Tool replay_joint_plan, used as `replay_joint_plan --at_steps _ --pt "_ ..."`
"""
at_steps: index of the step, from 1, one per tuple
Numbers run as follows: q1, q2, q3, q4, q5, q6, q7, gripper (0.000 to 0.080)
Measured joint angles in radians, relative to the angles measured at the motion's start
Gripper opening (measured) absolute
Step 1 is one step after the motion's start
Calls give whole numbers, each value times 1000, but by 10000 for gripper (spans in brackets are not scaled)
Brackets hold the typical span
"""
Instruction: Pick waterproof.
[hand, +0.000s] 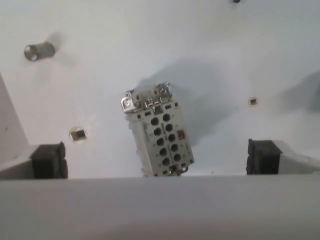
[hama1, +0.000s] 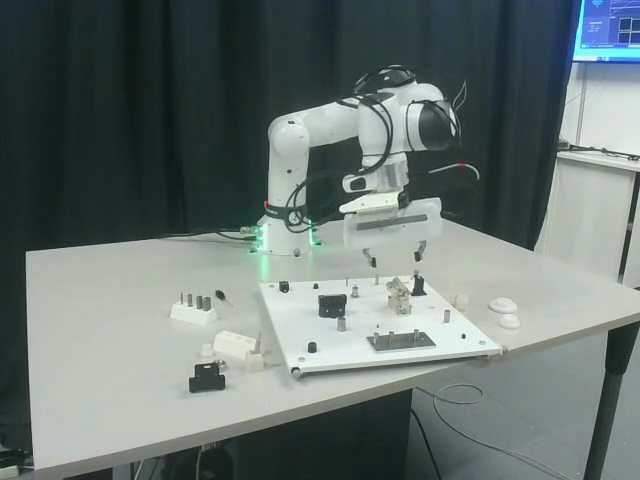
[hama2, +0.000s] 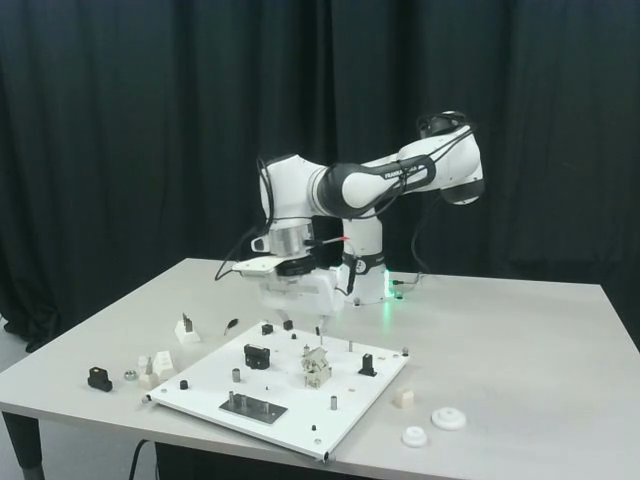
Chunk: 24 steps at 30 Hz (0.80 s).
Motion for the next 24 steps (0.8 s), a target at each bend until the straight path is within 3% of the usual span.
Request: replay_joint_plan --at_steps 16,24 --pt "-56 16 42 0 55 -98 -101 800" --pt "-66 21 65 0 72 -123 -153 800"
